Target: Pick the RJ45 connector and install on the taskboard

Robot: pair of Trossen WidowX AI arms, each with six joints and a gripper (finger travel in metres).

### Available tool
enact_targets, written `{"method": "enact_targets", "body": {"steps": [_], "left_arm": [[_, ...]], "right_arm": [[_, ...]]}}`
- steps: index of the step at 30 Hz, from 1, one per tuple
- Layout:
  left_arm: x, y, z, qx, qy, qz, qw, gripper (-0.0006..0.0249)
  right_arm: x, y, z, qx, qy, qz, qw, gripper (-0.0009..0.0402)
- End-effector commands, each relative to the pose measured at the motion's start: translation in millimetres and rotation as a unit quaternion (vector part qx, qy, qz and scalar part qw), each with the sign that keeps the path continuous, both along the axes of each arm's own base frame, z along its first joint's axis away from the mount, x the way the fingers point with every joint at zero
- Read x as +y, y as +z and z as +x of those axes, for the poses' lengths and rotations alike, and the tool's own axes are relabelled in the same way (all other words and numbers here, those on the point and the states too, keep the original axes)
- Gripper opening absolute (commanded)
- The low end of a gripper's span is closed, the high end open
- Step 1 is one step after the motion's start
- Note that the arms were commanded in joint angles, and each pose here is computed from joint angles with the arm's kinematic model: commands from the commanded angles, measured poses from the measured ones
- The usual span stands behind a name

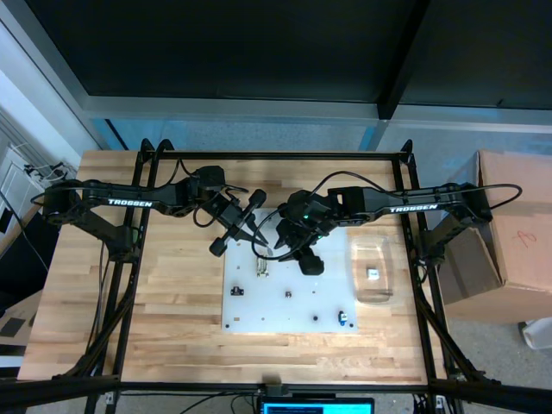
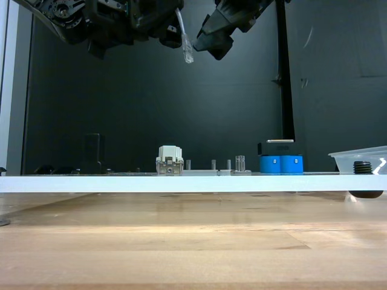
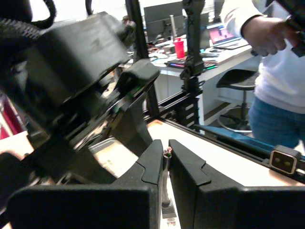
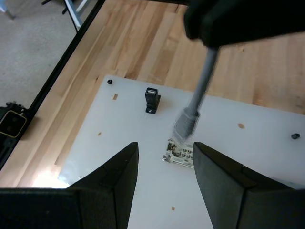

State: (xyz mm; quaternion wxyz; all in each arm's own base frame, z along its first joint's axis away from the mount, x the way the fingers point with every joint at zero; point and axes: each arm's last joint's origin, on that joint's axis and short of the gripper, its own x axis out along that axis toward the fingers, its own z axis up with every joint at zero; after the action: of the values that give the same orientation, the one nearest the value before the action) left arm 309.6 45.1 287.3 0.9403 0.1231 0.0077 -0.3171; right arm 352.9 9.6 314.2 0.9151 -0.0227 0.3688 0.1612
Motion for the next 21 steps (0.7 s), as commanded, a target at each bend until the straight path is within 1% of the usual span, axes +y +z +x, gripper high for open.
{"method": "enact_targets", "body": {"steps": [1,4,6,11,13,18,20,21], "left_arm": [[-1.7,-0.4,0.2,0.000,-0.006,-0.001,1.000,-0.0001],[-3.2,-0.2,0.1,0.000,-0.015,-0.002,1.000,-0.0001],[-4.2,-0.2,0.2,0.000,-0.018,-0.002,1.000,-0.0001],[-5.0,-1.8,0.0,0.009,-0.020,-0.004,1.000,-0.0001],[-5.4,-2.4,-0.1,0.013,-0.021,-0.005,1.000,-0.0001],[-6.2,-5.6,-0.7,0.033,-0.021,-0.012,0.999,-0.0001],[-6.4,-7.1,-1.1,0.042,-0.021,-0.014,0.999,-0.0001],[-6.4,-7.6,-1.2,0.045,-0.021,-0.015,0.999,-0.0001]], "right_arm": [[-0.7,1.6,3.7,-0.020,0.013,0.011,1.000,0.0156],[-0.9,1.7,6.4,-0.031,0.015,0.009,0.999,0.0156],[-1.8,1.9,6.6,-0.035,0.019,0.002,0.999,0.0156],[-1.9,-0.6,10.2,-0.041,0.024,0.001,0.999,0.0156],[-1.5,-3.4,13.5,-0.043,0.033,0.008,0.998,0.0156],[-1.3,-9.0,17.9,-0.040,0.035,0.009,0.999,0.0156],[-0.7,-9.8,20.2,-0.046,0.043,0.016,0.998,0.0156],[-0.7,-11.9,22.3,-0.047,0.042,0.016,0.998,0.0156]]}}
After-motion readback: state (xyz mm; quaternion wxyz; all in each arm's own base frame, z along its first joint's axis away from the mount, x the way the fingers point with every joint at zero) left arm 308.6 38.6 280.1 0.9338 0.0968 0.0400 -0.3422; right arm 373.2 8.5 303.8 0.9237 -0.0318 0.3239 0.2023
